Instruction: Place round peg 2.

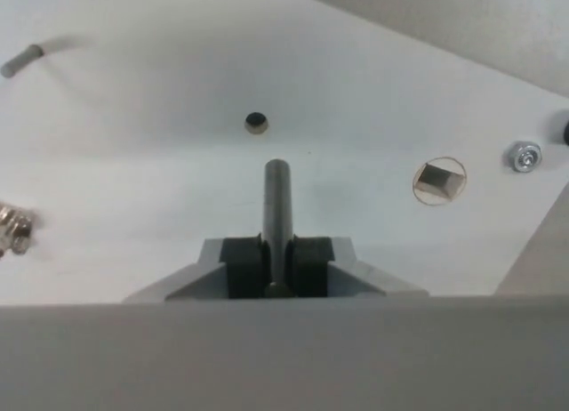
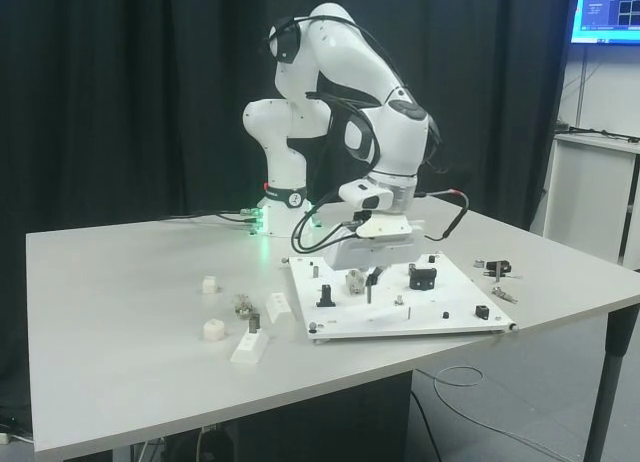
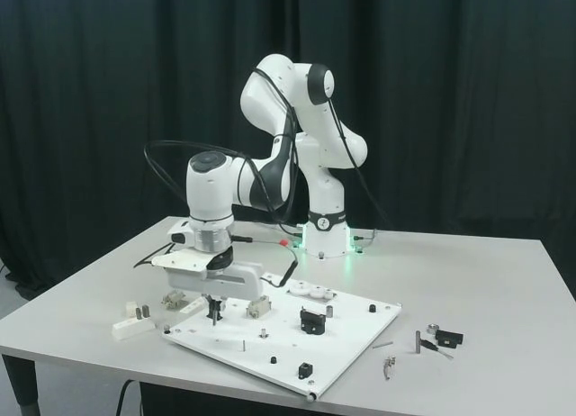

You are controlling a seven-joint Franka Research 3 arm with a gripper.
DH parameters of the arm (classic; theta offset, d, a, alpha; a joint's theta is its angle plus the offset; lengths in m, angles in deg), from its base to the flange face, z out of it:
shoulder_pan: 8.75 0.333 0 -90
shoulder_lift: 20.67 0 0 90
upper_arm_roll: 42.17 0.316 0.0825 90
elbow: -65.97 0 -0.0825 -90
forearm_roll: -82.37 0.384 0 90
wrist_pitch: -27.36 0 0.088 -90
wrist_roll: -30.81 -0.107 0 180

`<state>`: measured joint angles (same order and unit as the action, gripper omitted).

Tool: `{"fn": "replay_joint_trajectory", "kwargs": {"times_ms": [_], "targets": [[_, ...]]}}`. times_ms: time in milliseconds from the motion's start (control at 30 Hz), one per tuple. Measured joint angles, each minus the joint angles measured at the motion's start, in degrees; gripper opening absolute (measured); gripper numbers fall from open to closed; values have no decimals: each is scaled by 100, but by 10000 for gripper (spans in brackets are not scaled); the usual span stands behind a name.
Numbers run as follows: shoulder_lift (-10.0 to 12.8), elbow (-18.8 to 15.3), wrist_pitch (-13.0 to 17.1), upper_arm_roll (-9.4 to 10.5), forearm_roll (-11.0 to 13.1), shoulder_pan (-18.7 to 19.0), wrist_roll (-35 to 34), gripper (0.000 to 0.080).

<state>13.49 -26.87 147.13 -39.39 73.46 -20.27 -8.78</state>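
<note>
A grey round peg (image 1: 276, 211) is held upright with my gripper (image 1: 276, 267) shut on its upper end. Its free tip hangs just above the white board (image 1: 160, 171), short of a small round hole (image 1: 256, 123). In the first room view the gripper (image 2: 372, 274) sits low over the middle of the board (image 2: 440, 322), with the peg (image 2: 369, 286) pointing down. The second room view shows the gripper (image 3: 214, 310) over the board's left part (image 3: 342, 353).
The board also has a square hole (image 1: 439, 180), a bolt (image 1: 523, 156) and another standing peg (image 1: 21, 60). Black fixtures (image 2: 421, 276) (image 2: 325, 295) stand on the board. White blocks (image 2: 250, 347) lie on the table beside it, and loose parts (image 2: 495, 269) lie on the other side.
</note>
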Motion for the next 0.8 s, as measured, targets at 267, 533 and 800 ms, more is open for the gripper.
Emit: {"fn": "replay_joint_trajectory", "kwargs": {"times_ms": [267, 533, 800], "targets": [[48, -2, 49, -17, 0, 0, 28, 68], [76, -2, 84, -19, 0, 0, 43, 68], [80, -2, 87, -20, 0, 0, 43, 68]]}}
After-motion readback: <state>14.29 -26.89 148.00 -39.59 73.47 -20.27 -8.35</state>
